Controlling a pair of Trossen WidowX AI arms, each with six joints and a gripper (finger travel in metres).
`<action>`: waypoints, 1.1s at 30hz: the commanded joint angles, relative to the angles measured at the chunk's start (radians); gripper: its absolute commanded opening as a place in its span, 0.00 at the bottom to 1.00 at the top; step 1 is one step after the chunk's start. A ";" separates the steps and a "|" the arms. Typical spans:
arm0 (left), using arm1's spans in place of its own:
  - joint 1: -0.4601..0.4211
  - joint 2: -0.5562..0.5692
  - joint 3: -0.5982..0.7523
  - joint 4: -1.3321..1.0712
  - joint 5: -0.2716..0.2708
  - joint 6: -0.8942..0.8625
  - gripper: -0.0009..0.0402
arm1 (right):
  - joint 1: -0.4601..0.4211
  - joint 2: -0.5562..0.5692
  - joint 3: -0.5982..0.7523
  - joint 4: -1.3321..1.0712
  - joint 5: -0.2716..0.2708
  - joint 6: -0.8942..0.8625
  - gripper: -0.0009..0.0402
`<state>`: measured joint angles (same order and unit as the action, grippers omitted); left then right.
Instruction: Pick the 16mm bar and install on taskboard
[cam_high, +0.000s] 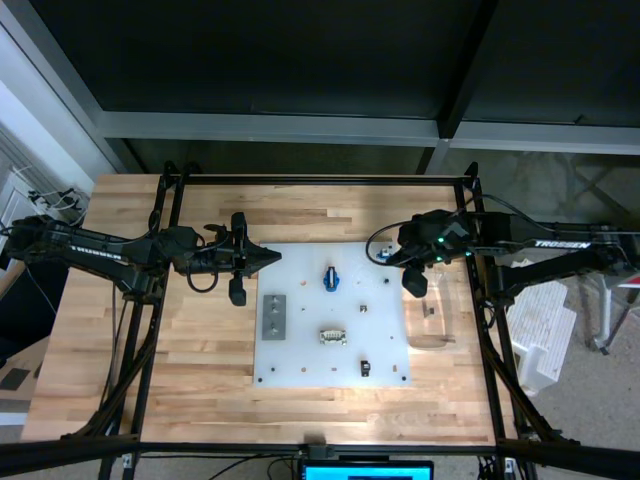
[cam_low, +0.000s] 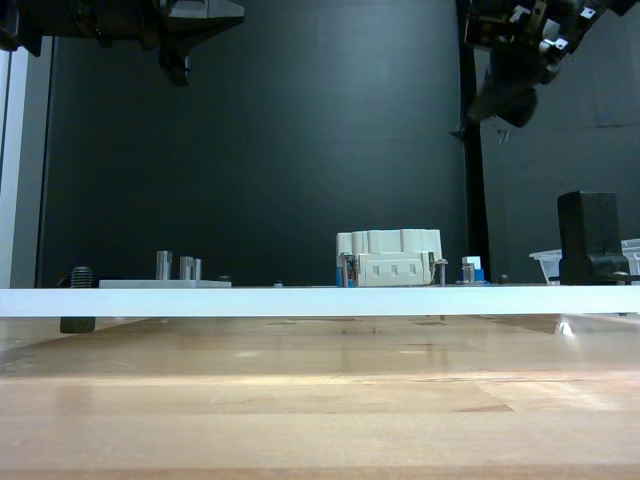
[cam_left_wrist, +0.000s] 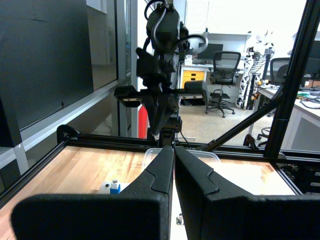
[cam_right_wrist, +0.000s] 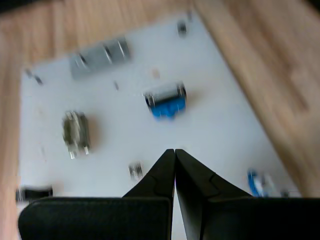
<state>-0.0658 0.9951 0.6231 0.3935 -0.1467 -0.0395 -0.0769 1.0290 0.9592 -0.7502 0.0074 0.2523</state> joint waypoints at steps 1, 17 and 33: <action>0.000 0.000 0.000 0.000 0.000 0.000 0.02 | 0.003 0.055 0.048 -0.112 0.001 0.007 0.02; 0.000 0.000 0.000 0.000 0.000 0.000 0.02 | 0.026 0.190 0.129 -0.476 0.006 0.161 0.02; 0.000 0.000 0.000 0.000 0.000 0.000 0.02 | 0.046 0.192 0.127 -0.590 0.038 0.297 0.06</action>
